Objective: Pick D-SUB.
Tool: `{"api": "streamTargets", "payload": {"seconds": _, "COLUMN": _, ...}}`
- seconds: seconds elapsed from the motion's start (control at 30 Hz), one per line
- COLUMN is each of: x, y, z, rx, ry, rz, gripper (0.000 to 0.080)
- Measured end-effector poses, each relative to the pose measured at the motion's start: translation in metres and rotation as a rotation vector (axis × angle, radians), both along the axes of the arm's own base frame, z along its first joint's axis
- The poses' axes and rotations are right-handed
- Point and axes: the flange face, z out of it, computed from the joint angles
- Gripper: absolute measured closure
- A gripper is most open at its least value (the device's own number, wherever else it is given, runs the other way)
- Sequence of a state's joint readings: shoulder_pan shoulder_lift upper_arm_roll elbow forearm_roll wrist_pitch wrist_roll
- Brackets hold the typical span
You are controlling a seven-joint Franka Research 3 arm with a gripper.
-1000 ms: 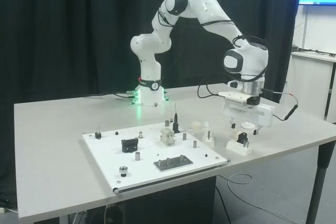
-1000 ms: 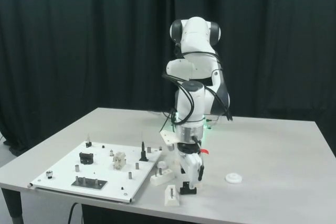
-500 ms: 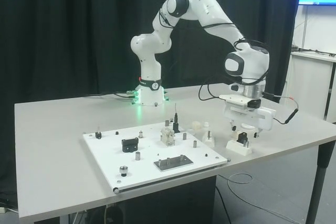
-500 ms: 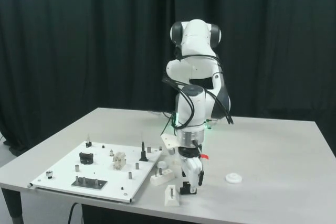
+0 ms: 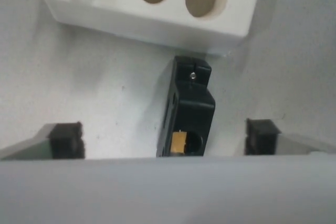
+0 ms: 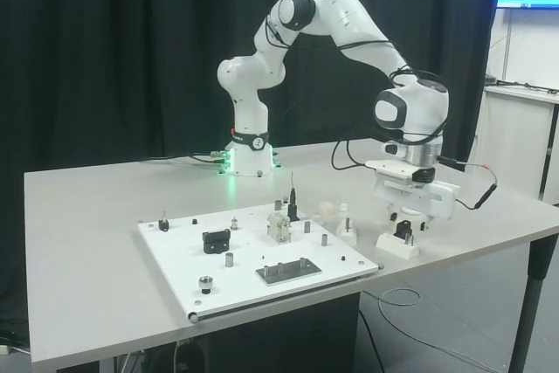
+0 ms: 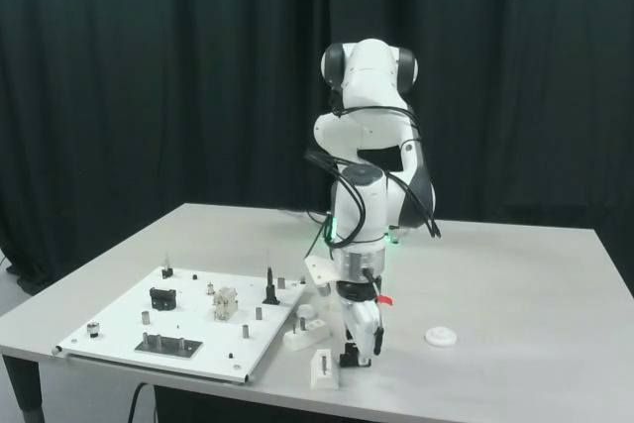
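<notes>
Claw [image 5: 164, 139] spread wide, straddling the black D-SUB connector [image 5: 186, 114] beside a white holder block [image 5: 157, 3] on the desk [image 5: 94, 87].

Arm bent over, gripper pointing straight down, low over the table.
The white arm [image 6: 349, 28] arches from its base; the gripper [image 5: 164, 139] hangs vertical, its two black fingertips [image 5: 66, 139] spread wide apart, one to each side.
</notes>
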State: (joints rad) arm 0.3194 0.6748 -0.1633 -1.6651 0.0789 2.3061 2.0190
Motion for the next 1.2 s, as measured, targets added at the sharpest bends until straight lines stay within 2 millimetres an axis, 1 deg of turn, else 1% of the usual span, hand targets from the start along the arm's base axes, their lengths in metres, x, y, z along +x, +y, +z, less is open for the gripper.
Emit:
{"api": "streamTargets", "payload": {"seconds": 0.1, "x": 0.001, "y": -0.001, "z": 0.001, "rx": -0.002, "ry": -0.001, "rz": 0.01, "gripper": 0.0003}}
{"api": "streamTargets", "payload": {"seconds": 0.13, "x": 0.001, "y": -0.001, "z": 0.001, "rx": -0.002, "ry": -0.001, "rz": 0.011, "gripper": 0.0266}}
{"api": "streamTargets", "payload": {"seconds": 0.3, "x": 0.001, "y": -0.003, "z": 0.0, "rx": -0.004, "ry": -0.001, "rz": 0.008, "gripper": 0.0266}}
{"api": "streamTargets", "payload": {"seconds": 0.33, "x": 0.002, "y": -0.004, "z": -0.001, "rx": -0.005, "ry": 0.0, "rz": 0.008, "gripper": 0.0426}}
{"api": "streamTargets", "payload": {"seconds": 0.5, "x": 0.003, "y": -0.006, "z": -0.005, "rx": -0.01, "ry": 0.004, "rz": 0.005, "gripper": 0.0426}}
{"api": "streamTargets", "payload": {"seconds": 0.53, "x": 0.004, "y": -0.006, "z": -0.005, "rx": -0.011, "ry": 0.005, "rz": 0.005, "gripper": 0.061}}
{"api": "streamTargets", "payload": {"seconds": 0.8, "x": 0.005, "y": -0.007, "z": -0.005, "rx": -0.022, "ry": 0.03, "rz": 0.014, "gripper": 0.061}}
{"api": "streamTargets", "payload": {"seconds": 0.83, "x": 0.005, "y": -0.007, "z": -0.004, "rx": -0.023, "ry": 0.033, "rz": 0.016, "gripper": 0.0653}}
{"api": "streamTargets", "payload": {"seconds": 0.87, "x": 0.005, "y": -0.006, "z": -0.003, "rx": -0.023, "ry": 0.036, "rz": 0.018, "gripper": 0.0653}}
{"api": "streamTargets", "payload": {"seconds": 1.2, "x": 0.013, "y": -0.004, "z": 0.013, "rx": -0.024, "ry": 0.046, "rz": 0.02, "gripper": 0.0653}}
